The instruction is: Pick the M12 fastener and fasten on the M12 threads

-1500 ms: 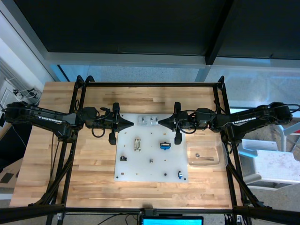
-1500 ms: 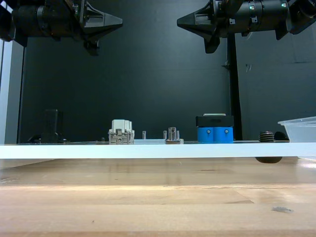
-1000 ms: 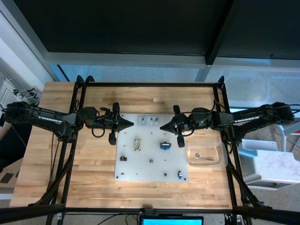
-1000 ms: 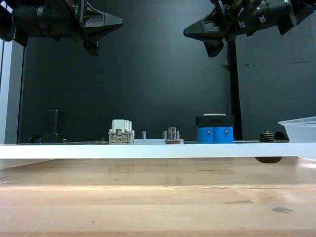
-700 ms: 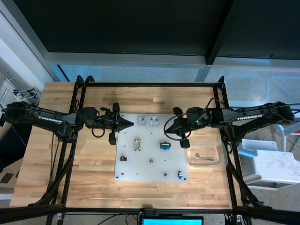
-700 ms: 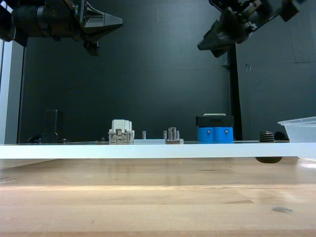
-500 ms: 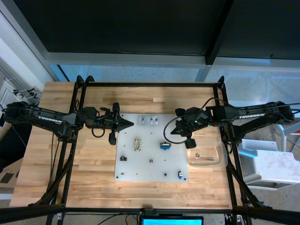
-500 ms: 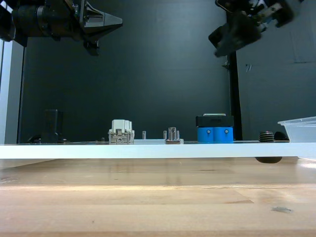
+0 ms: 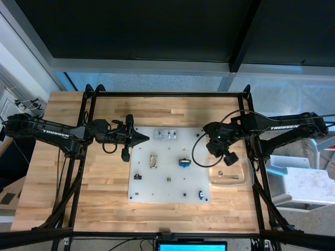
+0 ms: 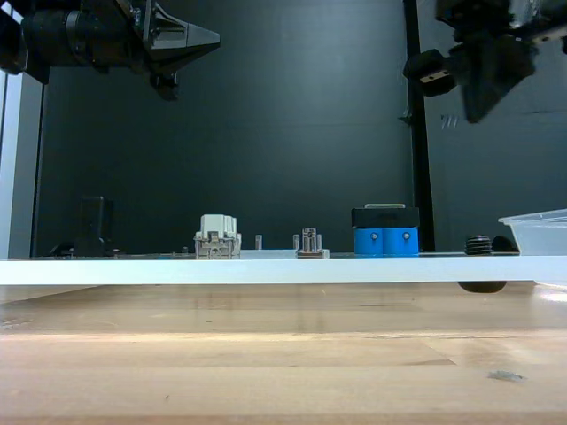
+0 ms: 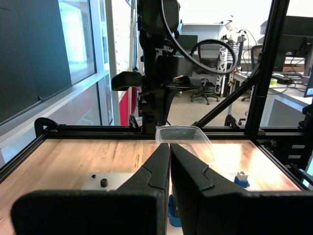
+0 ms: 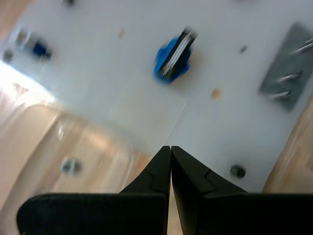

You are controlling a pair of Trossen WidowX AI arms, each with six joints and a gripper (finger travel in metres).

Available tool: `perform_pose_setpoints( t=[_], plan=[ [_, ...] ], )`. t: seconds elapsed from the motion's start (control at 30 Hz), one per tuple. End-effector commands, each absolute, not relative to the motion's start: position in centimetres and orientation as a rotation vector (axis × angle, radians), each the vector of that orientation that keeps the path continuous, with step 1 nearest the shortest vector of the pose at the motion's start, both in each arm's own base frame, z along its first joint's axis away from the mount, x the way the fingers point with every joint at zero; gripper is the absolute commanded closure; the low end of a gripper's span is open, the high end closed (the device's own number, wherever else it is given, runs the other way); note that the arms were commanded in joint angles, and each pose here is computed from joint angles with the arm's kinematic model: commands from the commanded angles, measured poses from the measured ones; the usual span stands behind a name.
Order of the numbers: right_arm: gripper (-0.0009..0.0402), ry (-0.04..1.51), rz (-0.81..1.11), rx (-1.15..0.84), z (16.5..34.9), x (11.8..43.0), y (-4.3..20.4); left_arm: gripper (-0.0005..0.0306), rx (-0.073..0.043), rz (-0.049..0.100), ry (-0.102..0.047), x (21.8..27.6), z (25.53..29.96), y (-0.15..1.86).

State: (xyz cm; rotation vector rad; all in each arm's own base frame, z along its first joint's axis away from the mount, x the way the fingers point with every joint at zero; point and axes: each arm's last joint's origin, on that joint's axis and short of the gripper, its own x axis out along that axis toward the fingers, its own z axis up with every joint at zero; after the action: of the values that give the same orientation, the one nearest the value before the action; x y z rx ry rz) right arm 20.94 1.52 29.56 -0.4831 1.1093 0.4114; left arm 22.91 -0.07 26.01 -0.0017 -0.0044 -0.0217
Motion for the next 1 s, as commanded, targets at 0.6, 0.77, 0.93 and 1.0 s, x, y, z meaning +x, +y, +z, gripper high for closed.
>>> perform_pose_setpoints(
  t=[0.6, 0.77, 0.93, 1.0],
  plan=[
    [0.0393, 1.294, 0.825, -0.926, 27.3, 19.5, 5.6, 0.0300, -0.002, -0.022, -0.005, 22.92, 26.02, -0.06],
    [0.0392, 1.300, 0.912, -0.993, 26.5, 19.7, 7.2, 0.0300, -0.002, -0.022, -0.005, 22.92, 26.02, -0.07],
    [0.0371, 1.263, 1.030, -1.101, 25.9, 19.8, 8.3, 0.0300, -0.002, -0.022, -0.005, 22.92, 26.02, -0.06],
    [0.0358, 1.248, 1.034, -1.110, 25.7, 19.8, 8.5, 0.0300, -0.002, -0.022, -0.005, 22.92, 26.02, -0.07]
  ],
)
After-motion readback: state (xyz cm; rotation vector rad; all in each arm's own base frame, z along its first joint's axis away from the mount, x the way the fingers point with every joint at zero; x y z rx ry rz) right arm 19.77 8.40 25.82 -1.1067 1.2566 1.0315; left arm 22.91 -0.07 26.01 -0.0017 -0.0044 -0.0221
